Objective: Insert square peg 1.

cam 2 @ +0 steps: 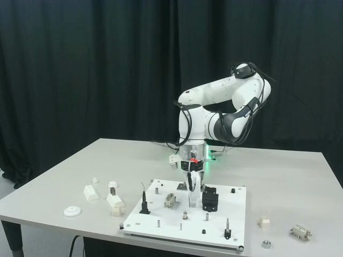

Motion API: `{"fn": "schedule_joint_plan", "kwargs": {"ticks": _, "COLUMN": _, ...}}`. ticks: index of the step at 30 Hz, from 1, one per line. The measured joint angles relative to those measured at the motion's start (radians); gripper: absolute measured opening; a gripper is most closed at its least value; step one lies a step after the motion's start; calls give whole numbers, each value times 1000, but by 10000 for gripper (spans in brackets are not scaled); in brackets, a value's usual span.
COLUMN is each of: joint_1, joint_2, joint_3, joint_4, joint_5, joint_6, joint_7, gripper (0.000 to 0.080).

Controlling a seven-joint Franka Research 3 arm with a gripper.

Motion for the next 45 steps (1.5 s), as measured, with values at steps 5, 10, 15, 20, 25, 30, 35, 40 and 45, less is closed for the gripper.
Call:
{"fn": "schedule_joint_plan", "kwargs": {"ticks": 5, "joint_1": 0, "joint_2": 0, "joint_3": 0, "joint_4": 1, "joint_5": 1, "joint_6": 1, "joint_7": 0, "gripper": 800}}
{"fn": "schedule_joint_plan", "kwargs": {"ticks": 10, "joint_1": 2, "joint_2": 0, "joint_3": 0, "joint_4": 2, "joint_5": 1, "joint_6": 3, "joint_7": 1, "gripper": 800}}
{"fn": "schedule_joint_plan", "kwargs": {"ticks": 15, "joint_1": 5, "joint_2": 0, "joint_3": 0, "joint_4": 2, "joint_5": 1, "joint_6": 5, "joint_7": 7, "gripper": 800}}
{"fn": "schedule_joint_plan", "kwargs": {"ticks": 20, "joint_1": 9, "joint_2": 0, "joint_3": -2, "joint_4": 2, "joint_5": 1, "joint_6": 5, "joint_7": 12, "gripper": 800}}
{"fn": "schedule_joint_plan", "kwargs": {"ticks": 25, "joint_1": 15, "joint_2": 0, "joint_3": -10, "joint_4": -1, "joint_5": -1, "joint_6": 1, "joint_7": 12, "gripper": 800}}
{"fn": "schedule_joint_plan", "kwargs": {"ticks": 30, "joint_1": 20, "joint_2": -1, "joint_3": -26, "joint_4": -6, "joint_5": -5, "joint_6": -9, "joint_7": 13, "gripper": 800}}
{"fn": "schedule_joint_plan", "kwargs": {"ticks": 35, "joint_1": 22, "joint_2": -1, "joint_3": -45, "joint_4": -11, "joint_5": -14, "joint_6": -26, "joint_7": 13, "gripper": 800}}
{"fn": "schedule_joint_plan", "kwargs": {"ticks": 40, "joint_1": 20, "joint_2": -1, "joint_3": -59, "joint_4": -14, "joint_5": -17, "joint_6": -37, "joint_7": 13, "gripper": 800}}
{"fn": "schedule_joint_plan", "kwargs": {"ticks": 45, "joint_1": 12, "joint_2": -1, "joint_3": -62, "joint_4": -14, "joint_5": -17, "joint_6": -41, "joint_7": 12, "gripper": 800}}
